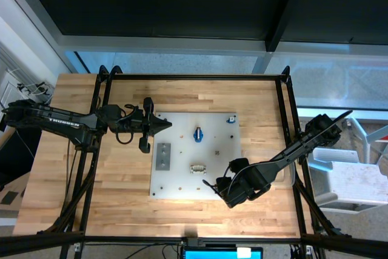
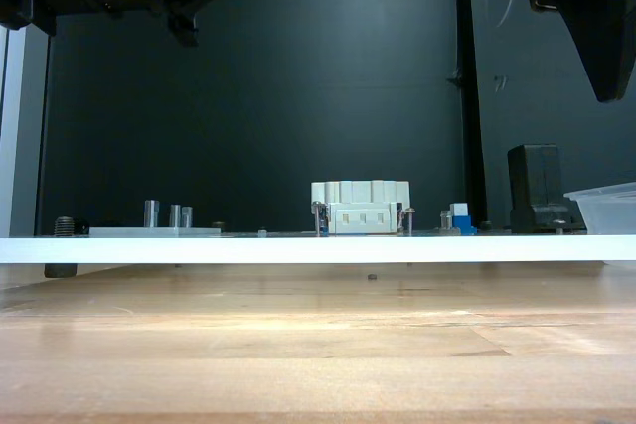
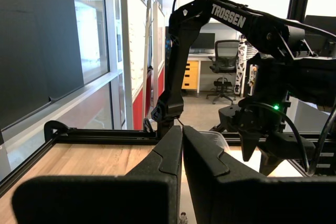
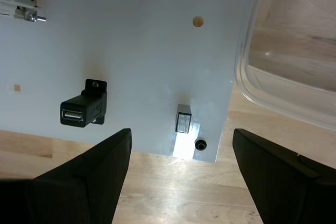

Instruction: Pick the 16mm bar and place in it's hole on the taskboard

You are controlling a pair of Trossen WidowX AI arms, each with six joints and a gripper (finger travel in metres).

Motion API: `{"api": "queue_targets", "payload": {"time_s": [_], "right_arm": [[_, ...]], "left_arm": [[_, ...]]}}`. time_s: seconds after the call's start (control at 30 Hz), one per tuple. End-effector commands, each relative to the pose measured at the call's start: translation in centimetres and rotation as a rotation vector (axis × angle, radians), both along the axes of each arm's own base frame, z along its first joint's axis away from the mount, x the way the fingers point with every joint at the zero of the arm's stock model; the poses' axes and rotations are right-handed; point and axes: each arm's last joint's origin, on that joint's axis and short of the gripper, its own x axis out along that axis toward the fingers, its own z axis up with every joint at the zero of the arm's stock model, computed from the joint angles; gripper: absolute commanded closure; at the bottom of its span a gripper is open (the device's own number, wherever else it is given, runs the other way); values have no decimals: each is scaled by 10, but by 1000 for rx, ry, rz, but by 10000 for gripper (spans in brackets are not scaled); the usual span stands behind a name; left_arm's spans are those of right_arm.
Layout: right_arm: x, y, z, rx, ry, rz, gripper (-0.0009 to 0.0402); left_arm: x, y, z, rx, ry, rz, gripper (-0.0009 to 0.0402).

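Left claw [image 3: 182, 129], right claw [image 4: 181, 135] aloft; bar unclear

Wooden table [image 1: 66, 180]; glass wall [image 3: 89, 35]; office chair [image 3: 227, 57], yellow cabinet [image 3: 190, 75] beyond.

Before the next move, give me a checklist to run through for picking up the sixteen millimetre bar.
1. Left gripper shut, empty, above the taskboard's far-left edge: ok.
2. Right gripper open, empty, above the board's near-right corner: ok.
3. 16mm bar in a gripper: not ok, neither holds it.
4. 16mm bar's place known: cannot tell; several pegs stand in the grey block.
5. Its hole known: cannot tell.
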Motion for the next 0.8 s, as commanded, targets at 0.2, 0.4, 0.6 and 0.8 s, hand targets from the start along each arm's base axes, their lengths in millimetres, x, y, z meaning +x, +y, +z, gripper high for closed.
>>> {"api": "queue_targets", "payload": {"time_s": [0.2,0.4,0.6,0.8], "right_arm": [[0,2,0,13,-3,2,128],[2,3,0,27,-19,4,128],[1,4,0,27,-18,6,128],[1,4,0,27,-18,7,128]], "left_arm": [[0,0,0,0,-1,0,393],[0,0,0,0,0,0,393],[0,0,0,0,-1,0,393],[0,0,0,0,-1,0,393]]}}
